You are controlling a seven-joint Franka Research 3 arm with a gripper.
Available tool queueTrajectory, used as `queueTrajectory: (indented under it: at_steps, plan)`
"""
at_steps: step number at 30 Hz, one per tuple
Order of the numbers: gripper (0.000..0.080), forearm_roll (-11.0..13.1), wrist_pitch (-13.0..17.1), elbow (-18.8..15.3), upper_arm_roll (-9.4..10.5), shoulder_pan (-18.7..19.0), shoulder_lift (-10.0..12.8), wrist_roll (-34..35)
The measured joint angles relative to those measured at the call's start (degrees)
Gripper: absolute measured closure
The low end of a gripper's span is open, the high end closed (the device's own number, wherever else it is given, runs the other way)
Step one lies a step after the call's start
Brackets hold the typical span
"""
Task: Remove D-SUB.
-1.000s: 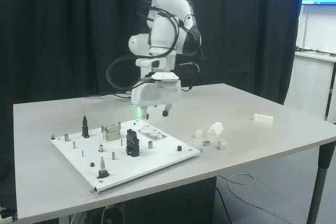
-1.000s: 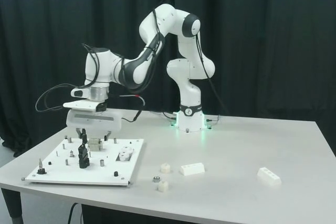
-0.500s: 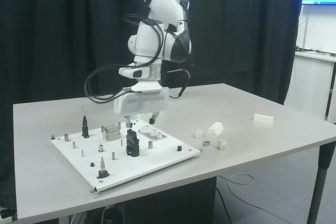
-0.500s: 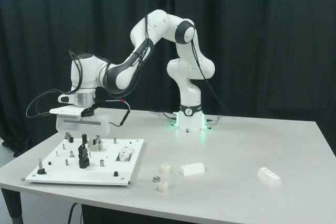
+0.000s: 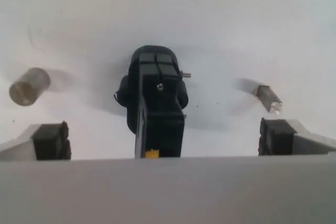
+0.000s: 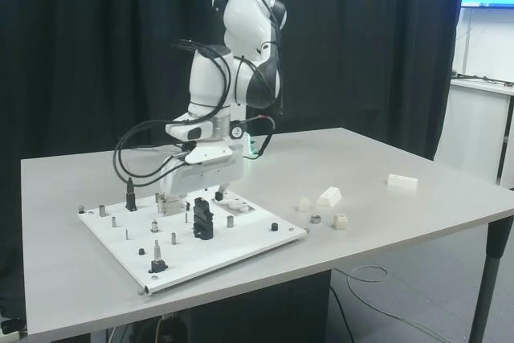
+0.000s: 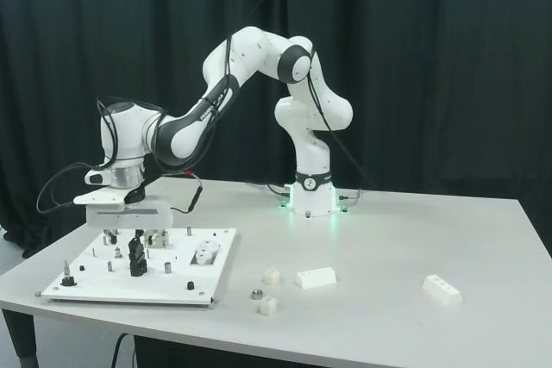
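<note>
The D-SUB (image 5: 156, 106) stands on the board (image 6: 233, 251), between the spread fingers (image 5: 50, 141).

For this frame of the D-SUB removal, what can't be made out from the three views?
- Wrist view: the near end of the black D-SUB connector is cut off by the gripper body.
- Both room views: the fingertips are too small to show any contact with the connector.
- Second room view: the small pegs on the white board are too small to identify.
</note>
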Motion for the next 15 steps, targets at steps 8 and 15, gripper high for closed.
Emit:
queueTrajectory:
  at_steps: [8,15]
  plan:
    - [0.0003,1.7,-1.1,0.0,0.01,-0.8,1.0,-1.9]
    - [0.0003,2.7,-2.2,0.0,0.01,-1.1,1.4,-2.8]
